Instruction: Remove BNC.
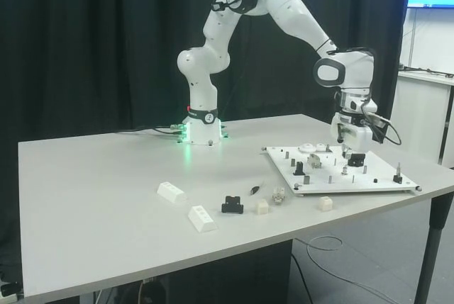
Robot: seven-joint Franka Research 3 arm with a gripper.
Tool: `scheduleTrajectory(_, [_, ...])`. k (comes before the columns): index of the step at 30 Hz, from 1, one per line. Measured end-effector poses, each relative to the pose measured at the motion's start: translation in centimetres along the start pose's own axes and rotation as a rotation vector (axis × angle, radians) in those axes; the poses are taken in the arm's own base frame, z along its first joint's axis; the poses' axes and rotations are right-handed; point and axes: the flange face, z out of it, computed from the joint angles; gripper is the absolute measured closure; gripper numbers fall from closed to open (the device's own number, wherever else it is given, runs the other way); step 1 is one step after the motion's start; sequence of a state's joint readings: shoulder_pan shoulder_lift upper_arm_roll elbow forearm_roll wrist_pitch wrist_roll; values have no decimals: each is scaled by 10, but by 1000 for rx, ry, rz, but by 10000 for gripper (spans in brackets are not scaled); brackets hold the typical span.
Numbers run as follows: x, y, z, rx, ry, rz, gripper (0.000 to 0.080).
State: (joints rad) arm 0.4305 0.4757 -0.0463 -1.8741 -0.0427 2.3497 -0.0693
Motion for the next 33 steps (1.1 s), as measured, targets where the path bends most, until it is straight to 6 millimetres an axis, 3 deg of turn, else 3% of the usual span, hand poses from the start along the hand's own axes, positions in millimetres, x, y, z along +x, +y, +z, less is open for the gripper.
scheduleTrajectory(24, [5, 4, -38, -1, 2, 43, 802])
scheduleTrajectory(33, [7, 4, -42, -2, 10, 45, 803])
